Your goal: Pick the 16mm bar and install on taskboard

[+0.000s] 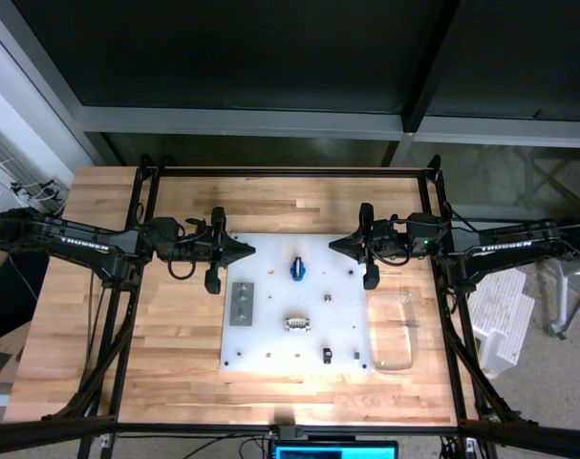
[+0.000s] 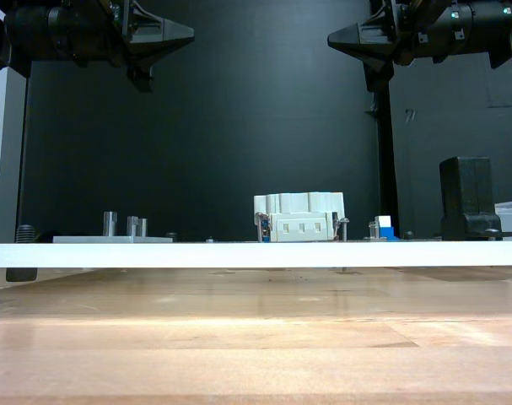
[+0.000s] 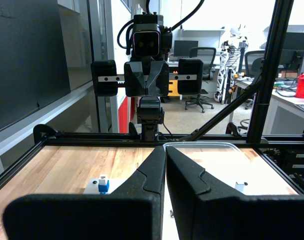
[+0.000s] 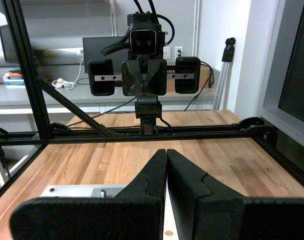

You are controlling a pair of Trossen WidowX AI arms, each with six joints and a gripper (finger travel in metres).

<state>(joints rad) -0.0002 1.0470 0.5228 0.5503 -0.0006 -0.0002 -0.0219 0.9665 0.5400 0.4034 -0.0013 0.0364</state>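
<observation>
- The wooden table spans the scene, with one arm reaching in from each side.
- The left gripper hangs high in the air over the far left corner of the taskboard. It points right, and its fingers are pressed together with nothing between them.
- The taskboard, a white square plate, lies flat at the table's middle, between the two arms.
- A grey block sits near the board's left edge. Further right are a blue knob toward the far side, a white connector and a small black part near the front edge.
- The 16mm bar is too small to pick out with certainty.
- The right gripper hovers high over the board's far right part. It points left, clenched and empty.
- A clear tray lies just beside the board's right edge.
</observation>
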